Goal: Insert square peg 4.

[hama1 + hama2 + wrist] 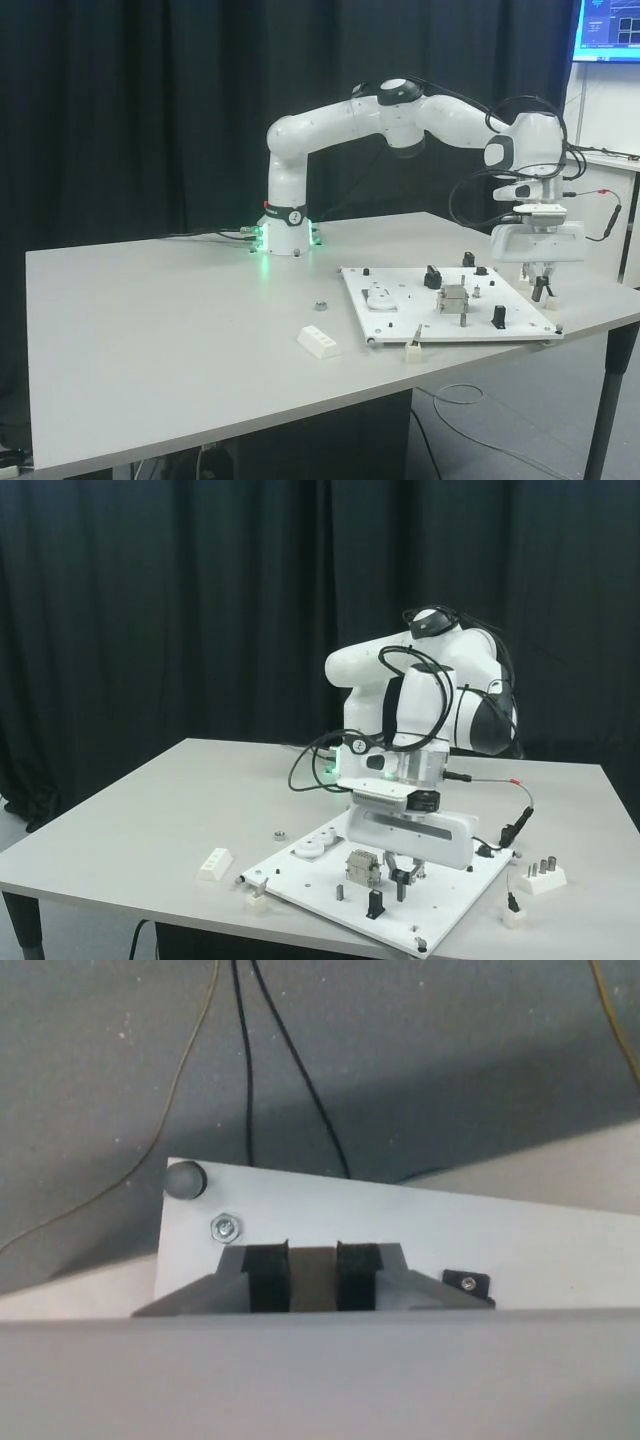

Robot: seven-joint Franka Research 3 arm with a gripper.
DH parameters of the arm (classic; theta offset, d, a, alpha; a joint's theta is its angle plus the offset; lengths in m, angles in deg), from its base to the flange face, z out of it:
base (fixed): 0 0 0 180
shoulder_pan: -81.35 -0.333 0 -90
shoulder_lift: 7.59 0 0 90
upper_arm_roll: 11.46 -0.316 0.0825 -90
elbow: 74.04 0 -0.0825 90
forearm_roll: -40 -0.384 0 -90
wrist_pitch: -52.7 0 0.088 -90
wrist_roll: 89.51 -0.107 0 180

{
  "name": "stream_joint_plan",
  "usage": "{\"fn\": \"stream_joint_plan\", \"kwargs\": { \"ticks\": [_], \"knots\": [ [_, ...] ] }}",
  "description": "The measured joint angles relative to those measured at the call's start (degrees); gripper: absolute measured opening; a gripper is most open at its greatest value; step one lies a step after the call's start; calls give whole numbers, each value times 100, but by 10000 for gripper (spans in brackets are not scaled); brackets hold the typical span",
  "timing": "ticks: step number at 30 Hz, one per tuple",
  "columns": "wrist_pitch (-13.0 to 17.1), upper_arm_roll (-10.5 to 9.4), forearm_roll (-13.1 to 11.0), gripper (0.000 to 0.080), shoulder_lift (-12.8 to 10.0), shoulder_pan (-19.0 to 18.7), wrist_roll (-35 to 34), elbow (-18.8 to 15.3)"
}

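In the wrist view my gripper has its two black fingers pressed against a small square peg held between them. Beneath lies the white assembly board, with a grey knob at its corner and a nut. From the first room view the gripper hangs low over the board's far right edge. In the second room view the gripper is just above the board, beside a metal fixture.
A white holder with several pegs stands off the board's right side. A white block and a small ring lie on the grey table left of the board. A black post stands on the board. Cables hang below the table edge.
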Motion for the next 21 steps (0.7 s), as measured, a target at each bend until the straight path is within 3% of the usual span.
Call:
{"fn": "stream_joint_plan", "kwargs": {
  "ticks": [10,21],
  "knots": [
    [124,-129,-121,95,0,-29,-123,-32],
    [219,-216,-62,95,30,-183,-609,-119]
  ]
}}
